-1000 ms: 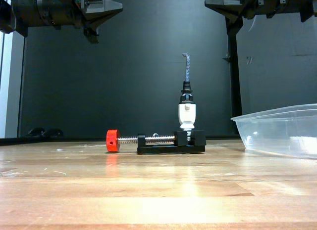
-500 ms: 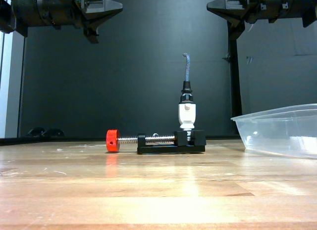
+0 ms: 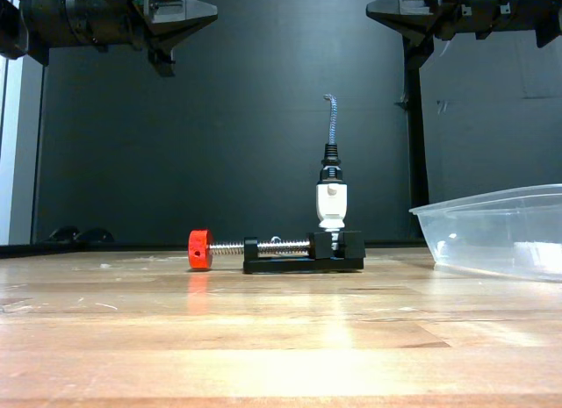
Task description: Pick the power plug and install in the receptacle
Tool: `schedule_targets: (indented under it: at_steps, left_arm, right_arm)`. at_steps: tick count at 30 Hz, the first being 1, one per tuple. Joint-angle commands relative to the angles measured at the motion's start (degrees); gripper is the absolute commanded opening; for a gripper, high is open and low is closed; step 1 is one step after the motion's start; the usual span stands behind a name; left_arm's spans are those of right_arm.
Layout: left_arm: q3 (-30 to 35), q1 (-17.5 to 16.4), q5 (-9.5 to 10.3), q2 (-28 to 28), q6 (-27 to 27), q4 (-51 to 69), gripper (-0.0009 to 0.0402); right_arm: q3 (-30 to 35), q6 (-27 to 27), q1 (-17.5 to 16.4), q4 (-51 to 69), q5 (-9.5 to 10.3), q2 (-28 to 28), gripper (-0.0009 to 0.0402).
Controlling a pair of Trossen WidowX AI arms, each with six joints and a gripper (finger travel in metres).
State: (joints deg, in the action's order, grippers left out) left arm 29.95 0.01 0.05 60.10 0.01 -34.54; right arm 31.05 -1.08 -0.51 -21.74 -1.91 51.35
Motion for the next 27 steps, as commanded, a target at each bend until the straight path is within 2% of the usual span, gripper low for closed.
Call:
schedule_targets:
  at_steps: [1, 27]
  left_arm:
    - [0.0, 0.0, -0.02, 0.0, -0.02, 0.0, 0.0]
    - [0.0, 0.0, -0.02, 0.0, -0.02, 0.0, 0.0]
  right_arm:
    - [0.07, 0.04, -0.02, 0.02, 0.0, 0.02, 0.0]
    - [0.07, 0.04, -0.02, 1.81, 0.0, 0.07, 0.0]
